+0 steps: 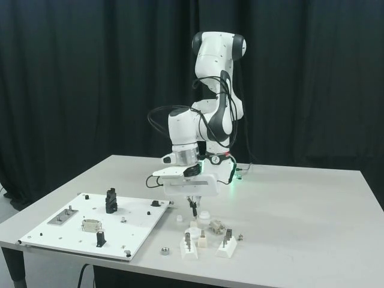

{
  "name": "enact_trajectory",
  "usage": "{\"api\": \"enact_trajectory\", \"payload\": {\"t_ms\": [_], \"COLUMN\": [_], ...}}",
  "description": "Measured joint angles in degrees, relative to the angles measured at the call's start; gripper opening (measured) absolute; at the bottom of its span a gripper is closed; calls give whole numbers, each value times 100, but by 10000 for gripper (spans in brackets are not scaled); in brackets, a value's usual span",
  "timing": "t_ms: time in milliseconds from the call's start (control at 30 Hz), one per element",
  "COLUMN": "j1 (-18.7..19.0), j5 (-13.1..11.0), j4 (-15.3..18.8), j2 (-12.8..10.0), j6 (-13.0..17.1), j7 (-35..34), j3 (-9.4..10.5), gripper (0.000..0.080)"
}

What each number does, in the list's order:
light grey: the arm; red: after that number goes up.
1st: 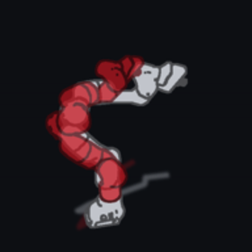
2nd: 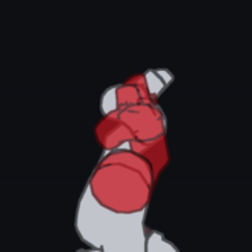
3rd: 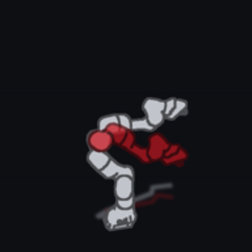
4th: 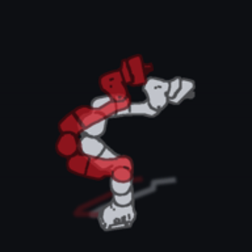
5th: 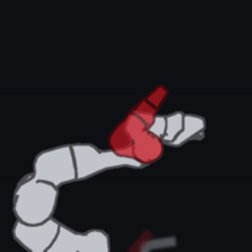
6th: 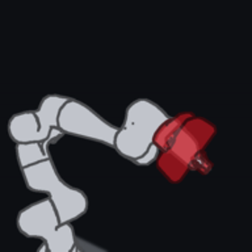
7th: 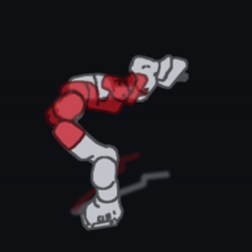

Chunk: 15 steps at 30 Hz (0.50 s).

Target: Pick USB.

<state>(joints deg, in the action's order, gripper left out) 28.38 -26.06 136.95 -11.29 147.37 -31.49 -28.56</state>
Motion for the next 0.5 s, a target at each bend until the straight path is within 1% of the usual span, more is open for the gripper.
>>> {"api": "enact_trajectory", "payload": {"t_ms": [167, 500], "j1": [0, 0], "j5": [165, 678], "j4": [-26, -151], "j2": [110, 243], "j6": [-135, -414], "j7": [-55, -386], "j3": [-38, -90], "gripper": [60, 60]}}
